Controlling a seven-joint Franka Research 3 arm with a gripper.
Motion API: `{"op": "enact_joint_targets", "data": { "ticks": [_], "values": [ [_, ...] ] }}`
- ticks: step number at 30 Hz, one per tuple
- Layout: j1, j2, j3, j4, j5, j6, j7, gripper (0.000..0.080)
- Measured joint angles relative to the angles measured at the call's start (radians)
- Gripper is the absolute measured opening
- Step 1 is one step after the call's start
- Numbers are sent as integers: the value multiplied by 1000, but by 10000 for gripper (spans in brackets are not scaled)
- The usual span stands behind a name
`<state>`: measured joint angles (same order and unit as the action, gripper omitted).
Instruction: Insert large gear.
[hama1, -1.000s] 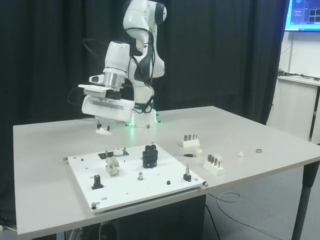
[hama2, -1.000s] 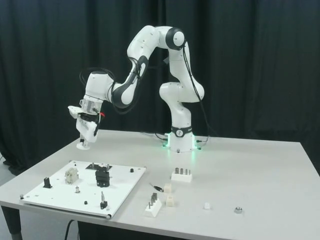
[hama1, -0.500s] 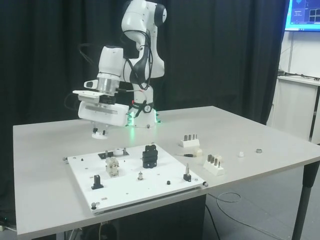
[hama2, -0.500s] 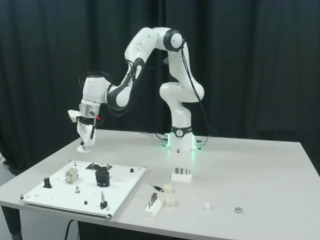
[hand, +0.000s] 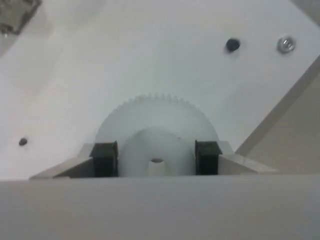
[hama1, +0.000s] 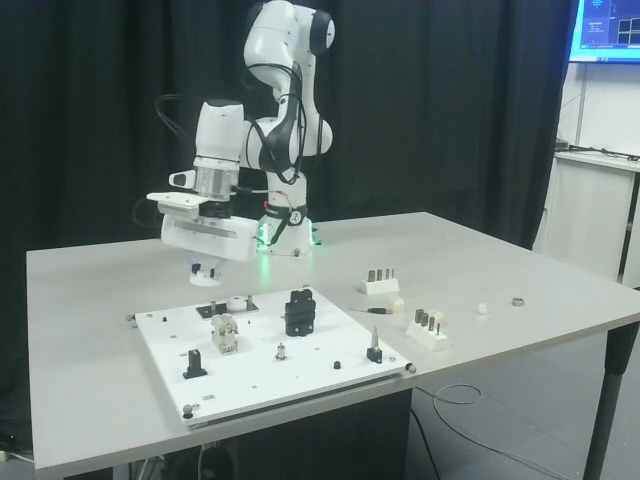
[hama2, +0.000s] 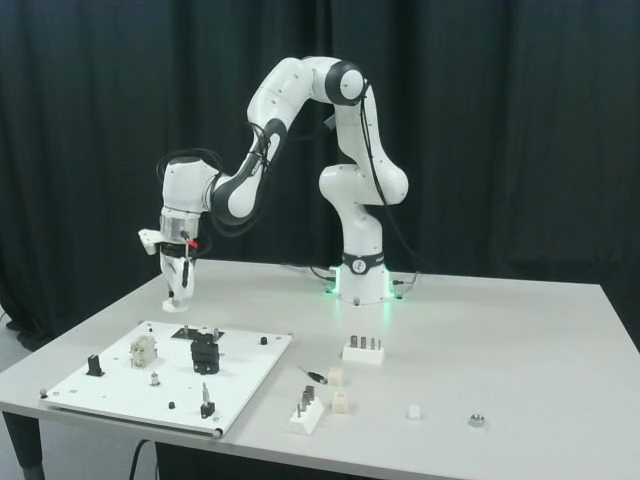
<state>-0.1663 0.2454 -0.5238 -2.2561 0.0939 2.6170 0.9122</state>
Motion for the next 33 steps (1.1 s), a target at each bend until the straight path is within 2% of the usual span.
{"op": "enact_joint_targets", "data": {
  "ticks": [8, 18, 33],
  "values": [
    [0, 20, 7, 5, 32, -34, 0, 330],
    [1, 48, 10, 5, 57, -38, -3, 330],
    [1, 79, 14, 5, 73, -32, -16, 330]
  ]
}}
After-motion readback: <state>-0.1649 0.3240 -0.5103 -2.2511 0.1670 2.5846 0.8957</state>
